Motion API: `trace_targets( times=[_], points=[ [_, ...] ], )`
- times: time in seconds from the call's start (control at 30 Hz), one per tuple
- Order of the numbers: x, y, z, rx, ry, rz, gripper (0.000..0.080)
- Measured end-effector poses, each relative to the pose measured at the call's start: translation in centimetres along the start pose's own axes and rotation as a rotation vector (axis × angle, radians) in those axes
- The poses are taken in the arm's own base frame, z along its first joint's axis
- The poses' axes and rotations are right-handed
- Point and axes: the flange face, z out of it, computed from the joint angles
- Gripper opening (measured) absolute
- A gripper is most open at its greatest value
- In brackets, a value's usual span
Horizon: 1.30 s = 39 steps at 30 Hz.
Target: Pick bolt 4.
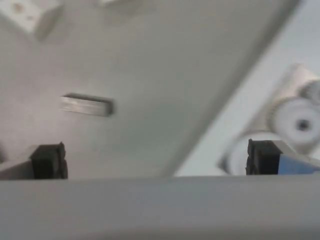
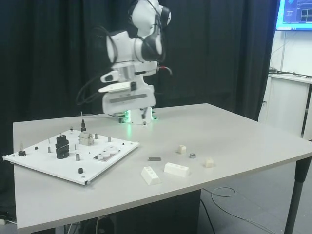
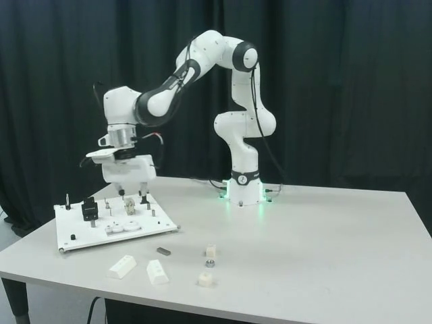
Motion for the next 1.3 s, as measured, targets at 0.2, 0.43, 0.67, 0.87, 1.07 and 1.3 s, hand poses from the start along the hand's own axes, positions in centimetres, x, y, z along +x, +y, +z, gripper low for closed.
trace_targets(
  times=[0.2, 0.43, 0.67, 0.87, 1.07, 1.3],
  points=[
    [-2.8, -3.9, 1.1, -0.016, -0.017, -0.039, 0.08],
    [-6.2, -7.6, 2.8, -0.061, -0.027, -0.118, 0.08],
    [-9.9, -10.8, 4.7, -0.098, -0.018, -0.228, 0.08],
    [-13.2, -13.0, 6.7, -0.118, 0.005, -0.345, 0.08],
    [-16.1, -14.3, 8.8, -0.13, 0.033, -0.462, 0.08],
    [-18.7, -15.1, 11.2, -0.141, 0.062, -0.588, 0.08]
  ],
)
